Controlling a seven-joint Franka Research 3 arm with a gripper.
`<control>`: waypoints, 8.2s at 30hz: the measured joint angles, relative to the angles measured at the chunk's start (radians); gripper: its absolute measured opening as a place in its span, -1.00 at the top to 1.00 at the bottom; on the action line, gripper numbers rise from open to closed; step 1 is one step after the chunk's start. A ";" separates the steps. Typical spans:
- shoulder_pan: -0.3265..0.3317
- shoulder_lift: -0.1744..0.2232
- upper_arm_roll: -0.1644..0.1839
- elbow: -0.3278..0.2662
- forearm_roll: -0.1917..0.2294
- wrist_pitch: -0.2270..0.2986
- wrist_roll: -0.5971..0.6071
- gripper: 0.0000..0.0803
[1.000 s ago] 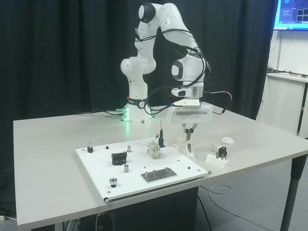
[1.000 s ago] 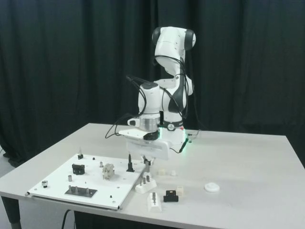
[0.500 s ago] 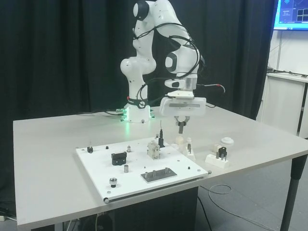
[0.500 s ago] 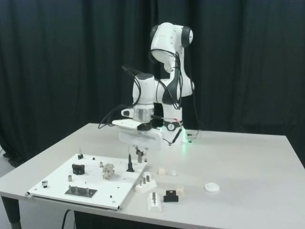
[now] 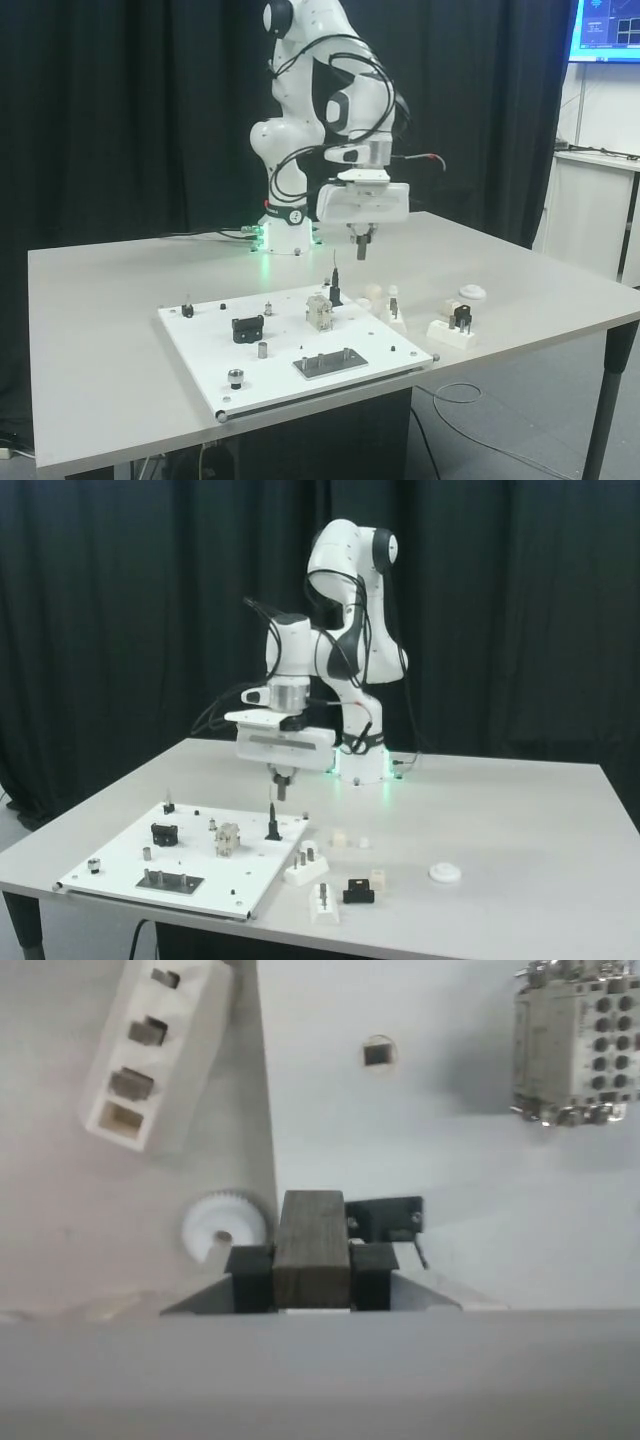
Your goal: Insert square peg 4.
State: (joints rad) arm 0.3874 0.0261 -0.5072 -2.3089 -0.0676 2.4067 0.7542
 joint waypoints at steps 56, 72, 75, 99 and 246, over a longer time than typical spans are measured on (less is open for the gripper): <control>-0.186 -0.124 -0.004 -0.175 -0.001 -0.033 -0.348 0.62; -0.186 -0.098 -0.004 -0.210 0.066 0.021 -0.293 0.62; -0.185 -0.082 -0.004 -0.210 0.085 0.029 -0.293 0.62; -0.175 0.043 0.000 -0.208 0.199 0.104 -0.343 0.62; -0.137 0.092 -0.010 -0.232 0.274 0.162 -0.379 0.62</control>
State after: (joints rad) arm 0.2508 0.1181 -0.5175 -2.5404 0.2069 2.5687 0.3752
